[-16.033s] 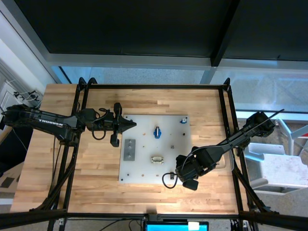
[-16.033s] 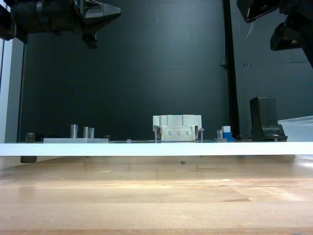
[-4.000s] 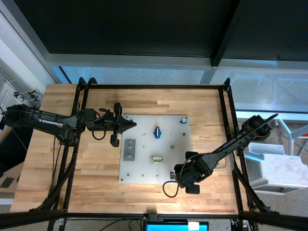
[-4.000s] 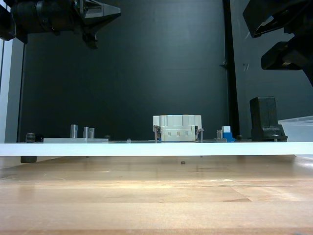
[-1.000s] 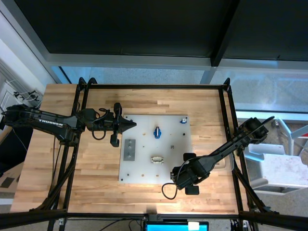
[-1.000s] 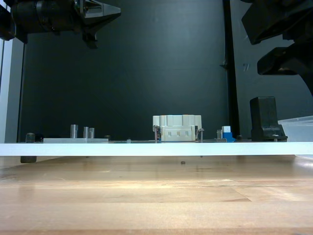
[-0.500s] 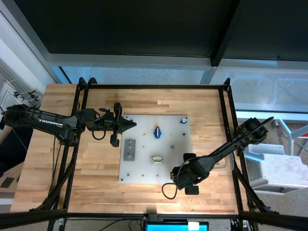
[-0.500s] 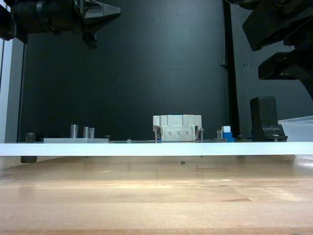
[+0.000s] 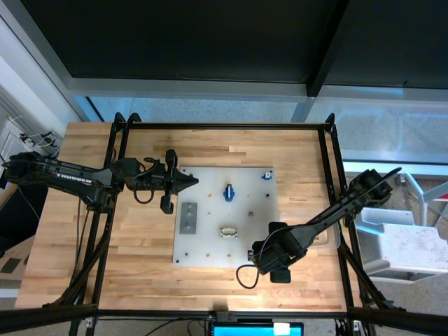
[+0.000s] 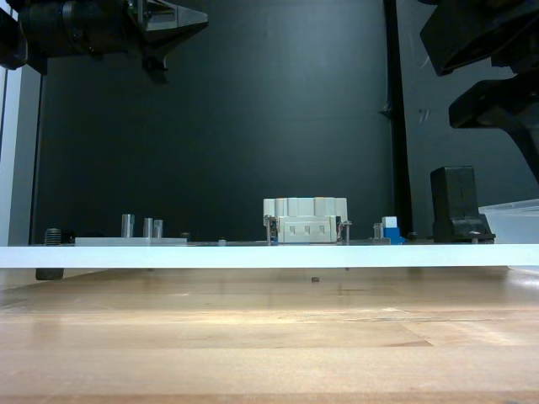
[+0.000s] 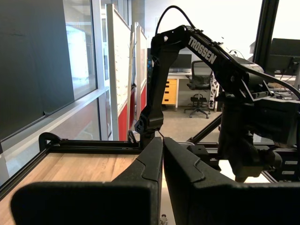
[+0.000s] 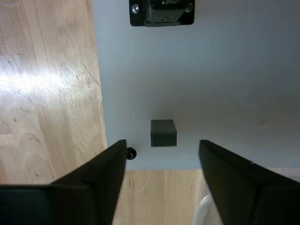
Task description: Pick the 16mm bar and place in it's hole on the taskboard
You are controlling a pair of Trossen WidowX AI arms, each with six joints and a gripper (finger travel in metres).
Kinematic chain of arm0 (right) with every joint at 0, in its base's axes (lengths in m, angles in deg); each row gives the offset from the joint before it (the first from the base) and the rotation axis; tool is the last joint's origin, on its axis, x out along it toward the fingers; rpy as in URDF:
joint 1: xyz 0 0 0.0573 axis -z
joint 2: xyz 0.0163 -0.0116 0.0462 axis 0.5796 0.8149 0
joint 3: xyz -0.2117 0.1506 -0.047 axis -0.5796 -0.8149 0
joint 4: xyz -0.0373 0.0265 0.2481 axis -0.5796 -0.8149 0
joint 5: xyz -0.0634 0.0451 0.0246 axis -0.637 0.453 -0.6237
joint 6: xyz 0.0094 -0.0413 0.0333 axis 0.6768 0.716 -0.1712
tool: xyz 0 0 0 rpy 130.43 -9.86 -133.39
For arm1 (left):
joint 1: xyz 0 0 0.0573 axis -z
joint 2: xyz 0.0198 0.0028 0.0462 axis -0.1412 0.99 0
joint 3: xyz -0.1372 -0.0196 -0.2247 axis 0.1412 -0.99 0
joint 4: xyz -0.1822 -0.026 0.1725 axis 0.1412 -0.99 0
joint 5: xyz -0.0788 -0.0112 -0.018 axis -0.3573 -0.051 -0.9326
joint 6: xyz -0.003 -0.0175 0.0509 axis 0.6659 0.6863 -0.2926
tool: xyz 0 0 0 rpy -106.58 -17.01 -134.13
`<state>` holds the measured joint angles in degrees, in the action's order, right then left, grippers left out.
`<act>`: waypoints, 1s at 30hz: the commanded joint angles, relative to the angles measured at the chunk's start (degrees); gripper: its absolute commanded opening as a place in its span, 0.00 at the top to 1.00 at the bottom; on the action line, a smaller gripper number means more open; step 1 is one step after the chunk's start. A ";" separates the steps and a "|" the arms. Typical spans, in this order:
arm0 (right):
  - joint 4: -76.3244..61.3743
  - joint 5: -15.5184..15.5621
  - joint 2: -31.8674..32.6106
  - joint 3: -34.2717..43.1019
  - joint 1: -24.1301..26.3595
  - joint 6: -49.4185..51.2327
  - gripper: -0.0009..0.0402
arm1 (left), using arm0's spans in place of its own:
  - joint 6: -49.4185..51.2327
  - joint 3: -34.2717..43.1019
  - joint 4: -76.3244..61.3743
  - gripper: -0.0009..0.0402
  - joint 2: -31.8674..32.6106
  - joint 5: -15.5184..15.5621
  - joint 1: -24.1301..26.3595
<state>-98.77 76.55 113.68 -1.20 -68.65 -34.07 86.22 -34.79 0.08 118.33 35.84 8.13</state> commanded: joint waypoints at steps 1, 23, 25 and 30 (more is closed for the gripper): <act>-0.04 -0.02 -0.52 0.04 -0.02 -0.28 0.33 | -0.02 0.00 0.00 0.98 0.00 0.00 0.00; -11.26 -0.57 -5.73 7.19 0.00 -0.13 0.28 | -0.02 0.00 0.00 0.98 0.00 0.00 0.00; -12.07 -1.05 -6.29 7.52 -0.02 -0.28 0.28 | -0.02 0.00 0.00 0.98 0.00 0.00 -0.02; -13.35 -1.11 -6.36 7.87 -0.02 -0.28 0.28 | -0.02 0.00 0.00 0.98 0.00 0.00 -0.02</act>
